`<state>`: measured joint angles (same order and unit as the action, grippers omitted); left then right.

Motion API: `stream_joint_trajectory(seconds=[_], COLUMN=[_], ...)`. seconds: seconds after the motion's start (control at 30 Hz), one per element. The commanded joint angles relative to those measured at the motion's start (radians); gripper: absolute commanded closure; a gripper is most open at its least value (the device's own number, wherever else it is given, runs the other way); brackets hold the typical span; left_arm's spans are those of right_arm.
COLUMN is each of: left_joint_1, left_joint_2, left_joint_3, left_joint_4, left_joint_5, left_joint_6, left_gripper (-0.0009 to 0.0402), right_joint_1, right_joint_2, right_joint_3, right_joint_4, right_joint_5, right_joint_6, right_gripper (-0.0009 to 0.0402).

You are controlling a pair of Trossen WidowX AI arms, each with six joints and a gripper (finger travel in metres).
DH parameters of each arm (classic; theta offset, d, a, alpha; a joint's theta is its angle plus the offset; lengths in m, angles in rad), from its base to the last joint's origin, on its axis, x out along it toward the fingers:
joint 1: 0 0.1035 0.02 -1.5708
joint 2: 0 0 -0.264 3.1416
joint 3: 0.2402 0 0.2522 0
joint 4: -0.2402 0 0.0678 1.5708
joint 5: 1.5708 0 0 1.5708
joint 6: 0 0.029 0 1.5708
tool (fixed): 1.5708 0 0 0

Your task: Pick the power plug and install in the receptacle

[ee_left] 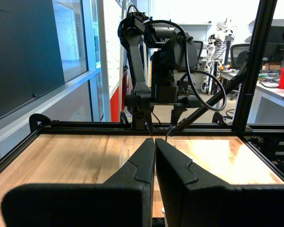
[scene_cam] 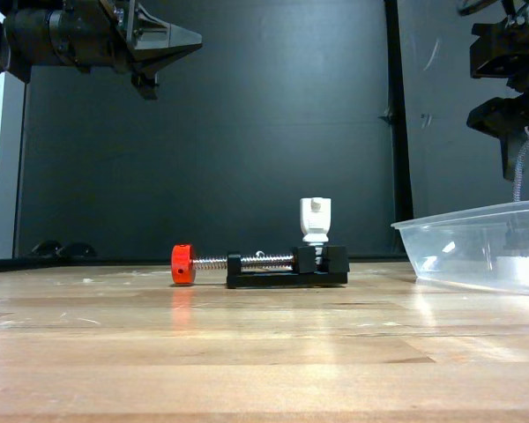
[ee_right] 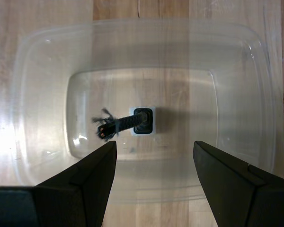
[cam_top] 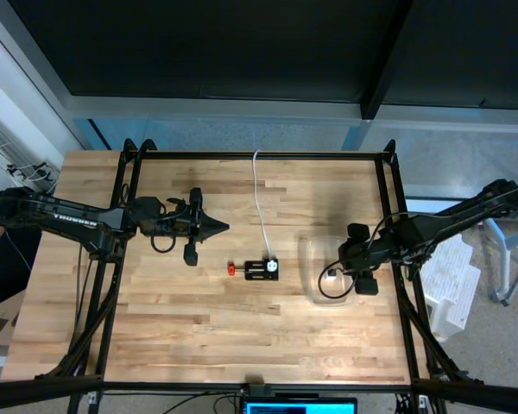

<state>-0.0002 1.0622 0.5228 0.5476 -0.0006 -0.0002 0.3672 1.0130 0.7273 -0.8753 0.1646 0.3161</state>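
power plug in the tray looks tiny, light, stiff, so I'd pinch its body; right gripper over the tray, fingers apart, left gripper well left of it, fingers together

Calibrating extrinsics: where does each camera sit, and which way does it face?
High: above the near edge, facing down and away; left hand left of the vise, right hand over the tray.
Low: table height, near edge, facing level at the receptacle; left hand raised.
Left wrist: along the shut left hand, toward the right arm.
Right wrist: straight down past the open right hand onto the power plug in the tray.
Shared: high and low both show the vise.
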Motion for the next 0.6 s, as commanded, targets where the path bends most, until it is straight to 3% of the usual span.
stream_joint_trajectory(seconds=[0.03,0.6], left_joint_1=[0.0,0.0], left_joint_2=[0.0,0.0], left_joint_3=[0.0,0.0], left_joint_4=[0.0,0.0], left_joint_5=[0.0,0.0], left_joint_6=[0.0,0.0], left_gripper=[0.0393,0.0393], right_joint_1=[0.0,0.0], right_joint_2=[0.023,0.104], right_joint_3=[-0.006,-0.059], right_joint_4=[0.041,0.163], right_joint_5=[0.0,0.001], right_joint_6=[-0.007,-0.018], right_gripper=[0.0168,0.0169])
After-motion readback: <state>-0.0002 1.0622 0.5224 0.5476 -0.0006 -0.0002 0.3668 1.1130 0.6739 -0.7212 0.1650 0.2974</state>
